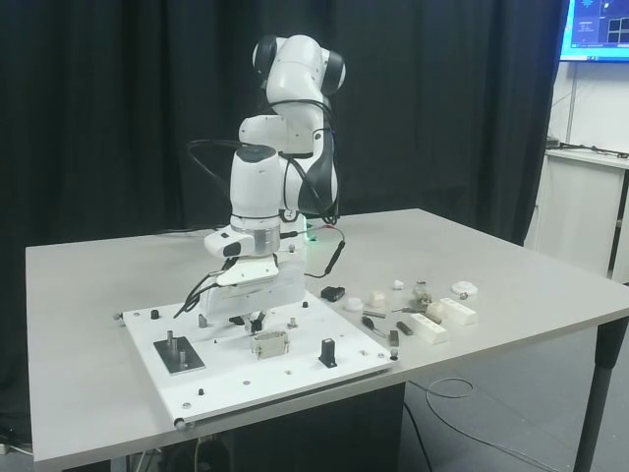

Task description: Remove square peg 1.

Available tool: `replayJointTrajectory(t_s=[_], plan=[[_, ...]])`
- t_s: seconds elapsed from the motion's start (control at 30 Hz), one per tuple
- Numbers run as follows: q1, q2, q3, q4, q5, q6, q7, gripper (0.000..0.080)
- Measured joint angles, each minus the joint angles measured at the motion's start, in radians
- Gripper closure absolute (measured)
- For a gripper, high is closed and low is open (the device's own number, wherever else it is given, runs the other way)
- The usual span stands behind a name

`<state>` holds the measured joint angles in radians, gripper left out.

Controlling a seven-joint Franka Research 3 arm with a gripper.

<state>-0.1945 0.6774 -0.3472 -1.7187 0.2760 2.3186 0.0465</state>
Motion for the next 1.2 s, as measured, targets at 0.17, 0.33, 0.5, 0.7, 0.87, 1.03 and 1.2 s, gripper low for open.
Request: replayJointTrajectory(t_s=[0.17,0.33,0.5,0.7,0.87,1.03,1.2], plan=[[0.000,0.000,0.000,0.000,0.001,-0.001,0.000,0.0752],[0.000,0.000,-0.001,0.000,0.002,-0.001,0.000,0.0770],[0.000,-0.001,-0.001,0.000,0.002,-0.001,0.000,0.0770],[0.000,-0.003,-0.002,0.000,0.002,-0.003,0.000,0.0770],[0.000,-0.007,-0.003,0.000,0.001,-0.008,-0.008,0.0772],[0.001,-0.012,-0.004,0.000,0.001,-0.012,-0.012,0.0772],[0.004,-0.015,-0.007,0.000,0.000,-0.017,-0.015,0.0772]])
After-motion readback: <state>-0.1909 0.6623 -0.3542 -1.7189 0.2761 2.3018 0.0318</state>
